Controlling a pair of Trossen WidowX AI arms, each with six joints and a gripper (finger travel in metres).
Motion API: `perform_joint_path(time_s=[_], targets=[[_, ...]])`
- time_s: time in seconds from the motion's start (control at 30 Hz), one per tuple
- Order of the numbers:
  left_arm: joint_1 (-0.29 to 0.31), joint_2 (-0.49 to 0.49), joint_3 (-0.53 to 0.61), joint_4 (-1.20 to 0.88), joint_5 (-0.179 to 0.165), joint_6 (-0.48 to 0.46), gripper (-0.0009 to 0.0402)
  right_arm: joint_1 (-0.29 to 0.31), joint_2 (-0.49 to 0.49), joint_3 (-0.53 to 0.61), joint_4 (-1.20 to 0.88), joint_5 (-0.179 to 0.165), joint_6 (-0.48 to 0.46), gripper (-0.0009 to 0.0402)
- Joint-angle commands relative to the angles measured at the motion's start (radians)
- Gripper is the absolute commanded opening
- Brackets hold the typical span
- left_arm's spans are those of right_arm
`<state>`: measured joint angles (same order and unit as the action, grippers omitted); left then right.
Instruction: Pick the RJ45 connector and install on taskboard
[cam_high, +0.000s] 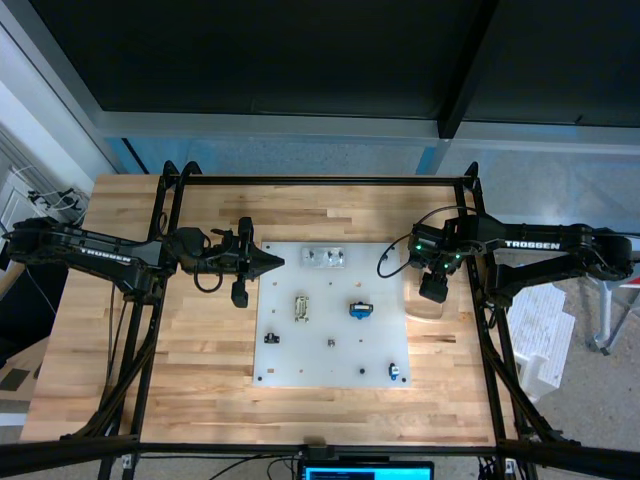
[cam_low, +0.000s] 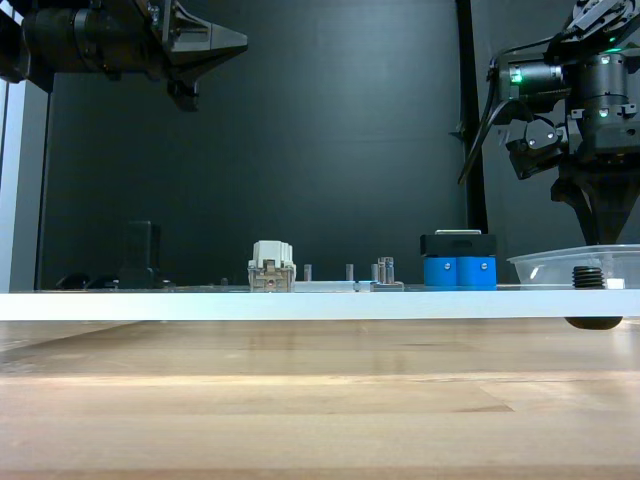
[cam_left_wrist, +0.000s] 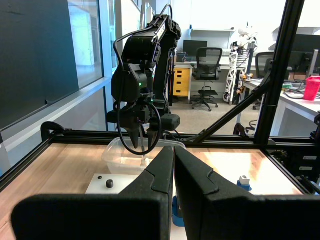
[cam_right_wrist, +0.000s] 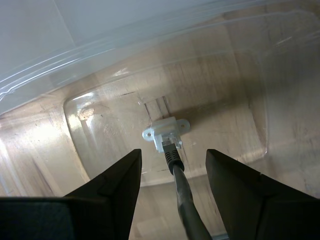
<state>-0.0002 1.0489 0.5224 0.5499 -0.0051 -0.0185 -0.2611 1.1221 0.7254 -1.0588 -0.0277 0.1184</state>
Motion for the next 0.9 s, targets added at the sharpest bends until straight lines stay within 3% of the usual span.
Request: perform_joint_path(time_s=[0.03, 0.57, 0.9], targets=[[0.0, 0.0, 0.0, 0.0, 0.0, 0.0, 0.0, 0.0, 0.005, 0.002, -0.002, 0.0, 0.002, 0.0169], [0.0, 0.0, 0.0, 0.0, 0.0, 0.0, 0.0, 0.002, 0.051, -0.002, 0.001, 0.001, 0.006, 0.0167], [0.0, 0.0, 0.0, 0.0, 0.0, 0.0, 0.0, 0.002, 0.051, -0.001, 0.001, 0.001, 0.006, 0.0106]])
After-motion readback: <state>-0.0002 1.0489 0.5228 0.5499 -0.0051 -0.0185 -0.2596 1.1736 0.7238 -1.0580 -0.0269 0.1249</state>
